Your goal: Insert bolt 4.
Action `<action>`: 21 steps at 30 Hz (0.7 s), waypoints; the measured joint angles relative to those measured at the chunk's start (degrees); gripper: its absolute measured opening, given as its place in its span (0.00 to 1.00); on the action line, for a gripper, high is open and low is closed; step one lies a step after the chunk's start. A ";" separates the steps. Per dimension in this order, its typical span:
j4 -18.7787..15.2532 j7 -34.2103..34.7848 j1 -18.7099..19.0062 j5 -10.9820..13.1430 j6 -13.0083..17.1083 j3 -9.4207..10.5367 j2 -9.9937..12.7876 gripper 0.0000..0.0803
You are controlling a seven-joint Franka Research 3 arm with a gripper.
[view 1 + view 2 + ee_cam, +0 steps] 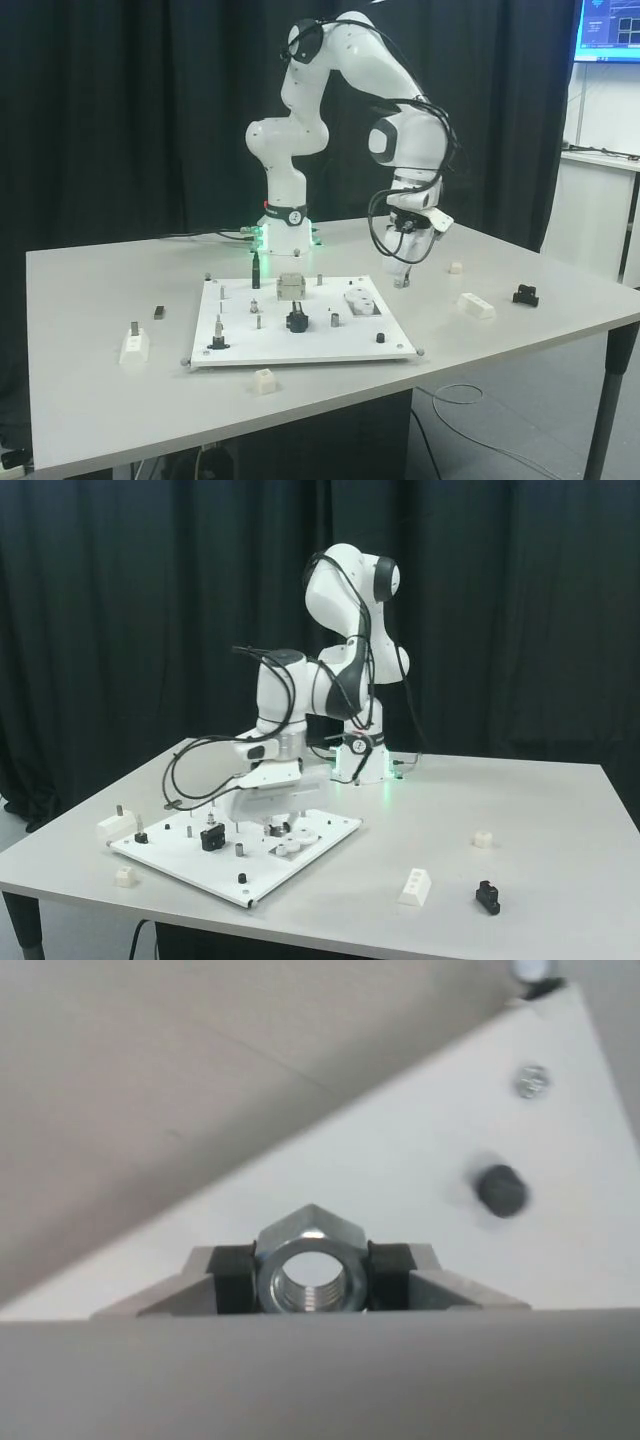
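Overhead, jaws pinch a hex nut [308,1272] above the white board [420,1160], near a black peg [500,1190].

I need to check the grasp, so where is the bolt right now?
In the wrist view the bolt sits clamped between the pincer fingers, held above the white board, near its edge, apart from a black peg.
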 joint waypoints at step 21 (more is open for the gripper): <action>4.80 -16.70 -5.57 3.32 1.09 0.00 4.48 0.28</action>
